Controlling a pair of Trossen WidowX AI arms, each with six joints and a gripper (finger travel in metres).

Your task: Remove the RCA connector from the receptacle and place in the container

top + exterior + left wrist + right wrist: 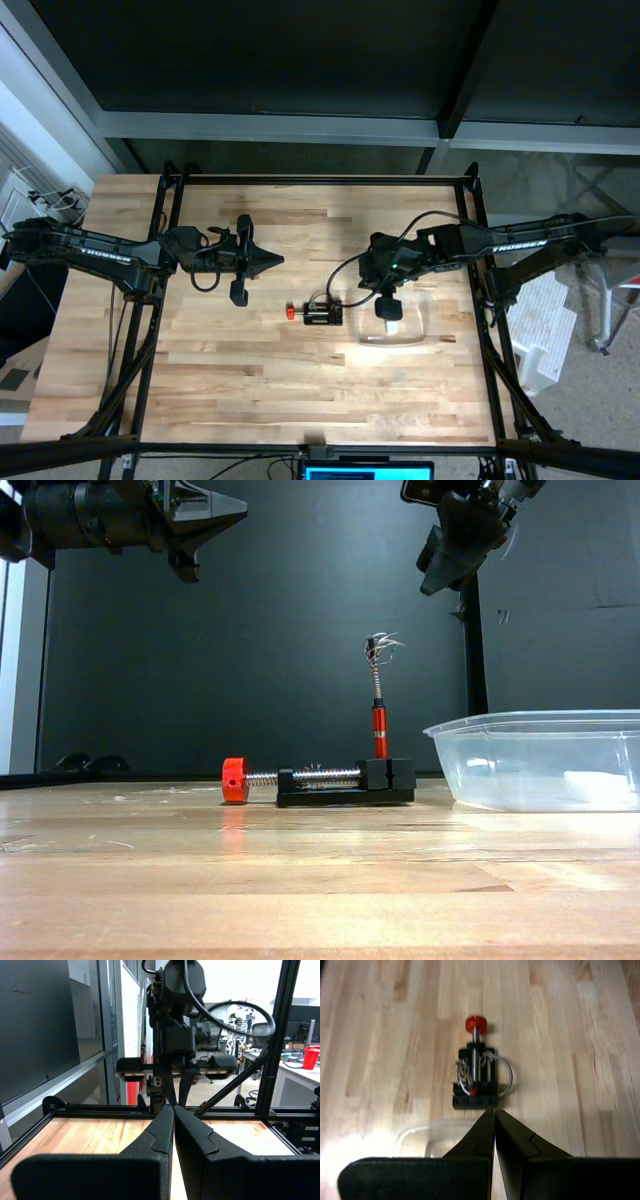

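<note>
In the low view the top edge cuts into the left pincer [238, 518], high over the left of the desk [300, 880], and the right pincer [430, 583], high above the left end of the container [530, 765], whose right end runs off the picture. A white piece [595, 785] inside it is only a blur through the wall. From the right wrist, that pincer's closed fingers [470, 1150] cover most of the container, and the RCA connector [474, 1091] shows merely as a red speck on the receptacle [470, 1102]. From above, the connector is too small to make out.
</note>
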